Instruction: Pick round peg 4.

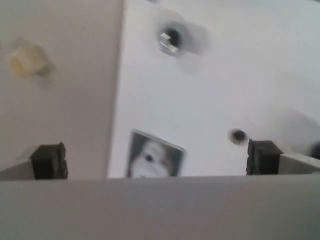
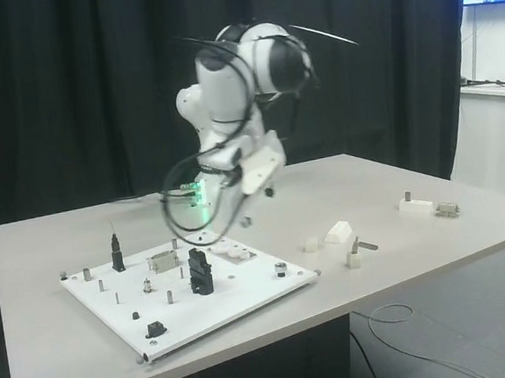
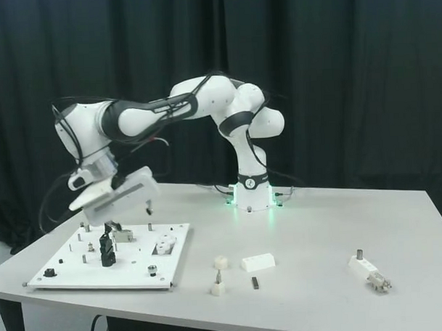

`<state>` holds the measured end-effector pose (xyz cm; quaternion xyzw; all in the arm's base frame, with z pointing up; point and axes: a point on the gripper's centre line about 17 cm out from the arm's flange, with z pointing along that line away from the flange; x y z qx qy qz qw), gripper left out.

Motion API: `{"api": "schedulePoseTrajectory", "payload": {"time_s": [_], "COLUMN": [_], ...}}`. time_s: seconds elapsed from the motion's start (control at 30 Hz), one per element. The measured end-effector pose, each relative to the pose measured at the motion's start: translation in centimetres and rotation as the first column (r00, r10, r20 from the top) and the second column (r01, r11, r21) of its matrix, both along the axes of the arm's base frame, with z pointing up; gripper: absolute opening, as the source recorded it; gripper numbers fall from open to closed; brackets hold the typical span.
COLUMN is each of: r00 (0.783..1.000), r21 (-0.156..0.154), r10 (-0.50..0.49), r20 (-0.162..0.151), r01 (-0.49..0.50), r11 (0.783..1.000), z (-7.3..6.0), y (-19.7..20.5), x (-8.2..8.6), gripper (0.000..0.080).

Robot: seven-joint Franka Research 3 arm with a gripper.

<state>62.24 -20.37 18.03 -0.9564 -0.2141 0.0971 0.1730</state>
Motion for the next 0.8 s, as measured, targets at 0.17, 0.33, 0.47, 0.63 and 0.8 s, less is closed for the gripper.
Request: {"api": "schedulePoseTrajectory", "payload": {"time_s": [0.17, 0.33, 0.47, 0.63, 0.8], "r00": [0.999, 0.996, 0.992, 0.986, 0.981], "r21": [0.009, 0.005, -0.004, -0.027, -0.055], "r10": [-0.002, -0.004, -0.009, -0.012, -0.017], "r20": [-0.042, -0.087, -0.125, -0.167, -0.195], "r01": [0.003, 0.005, 0.008, 0.008, 0.006], "r11": [1.000, 1.000, 1.000, 1.000, 0.998], "z": [-0.6, -1.6, -2.4, -3.2, -4.2], "y": [4.7, 9.4, 13.4, 18.0, 22.3], "x": [0.5, 0.7, 0.5, -0.1, -0.8], "gripper": [0.0800, 0.0800, 0.0800, 0.0800, 0.0800]}}
